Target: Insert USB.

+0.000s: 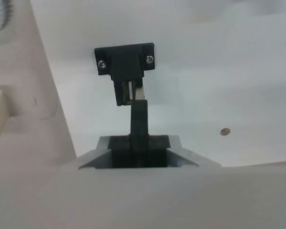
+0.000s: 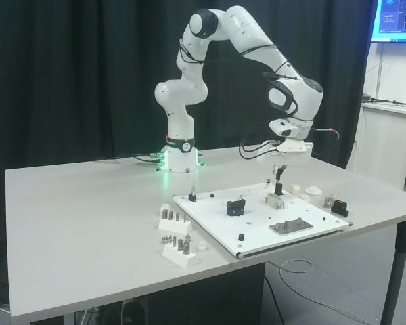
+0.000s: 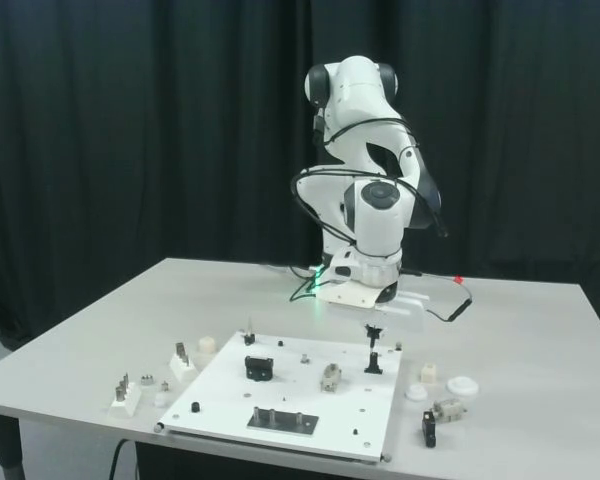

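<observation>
In the wrist view, a black USB socket mount is fixed to the white board with two screws. My gripper is shut on a black USB plug. The plug's metal tip sits at the opening of the socket's slot; how deep it reaches is hidden. In the first room view the gripper hangs straight down over the socket at the board's far right edge. The second room view shows the gripper just above the socket.
The white board also carries a black block, a grey metal plate and a small white part. White peg holders stand left of the board. Loose small parts lie on the table to its right.
</observation>
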{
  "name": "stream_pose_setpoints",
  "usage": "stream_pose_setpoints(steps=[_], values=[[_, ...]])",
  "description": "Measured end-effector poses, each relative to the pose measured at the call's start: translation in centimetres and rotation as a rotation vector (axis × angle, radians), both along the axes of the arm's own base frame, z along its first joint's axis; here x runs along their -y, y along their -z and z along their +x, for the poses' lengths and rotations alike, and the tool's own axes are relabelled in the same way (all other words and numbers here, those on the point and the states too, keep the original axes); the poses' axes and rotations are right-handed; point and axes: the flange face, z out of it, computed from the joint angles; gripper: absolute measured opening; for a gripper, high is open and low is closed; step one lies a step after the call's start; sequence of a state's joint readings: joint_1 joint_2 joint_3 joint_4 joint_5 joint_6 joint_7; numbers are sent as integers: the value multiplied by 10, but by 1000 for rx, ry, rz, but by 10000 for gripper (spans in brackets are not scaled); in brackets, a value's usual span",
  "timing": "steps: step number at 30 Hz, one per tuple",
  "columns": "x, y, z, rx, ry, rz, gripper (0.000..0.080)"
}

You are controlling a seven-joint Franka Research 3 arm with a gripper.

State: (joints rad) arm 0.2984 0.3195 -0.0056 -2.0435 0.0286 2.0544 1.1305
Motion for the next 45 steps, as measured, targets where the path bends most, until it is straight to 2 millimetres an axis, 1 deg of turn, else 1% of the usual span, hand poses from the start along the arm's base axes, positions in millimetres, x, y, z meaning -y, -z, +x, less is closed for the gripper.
stream_pose_setpoints(steps=[45], values=[[-5, 0, 2, 27, -13, 5, 70]])
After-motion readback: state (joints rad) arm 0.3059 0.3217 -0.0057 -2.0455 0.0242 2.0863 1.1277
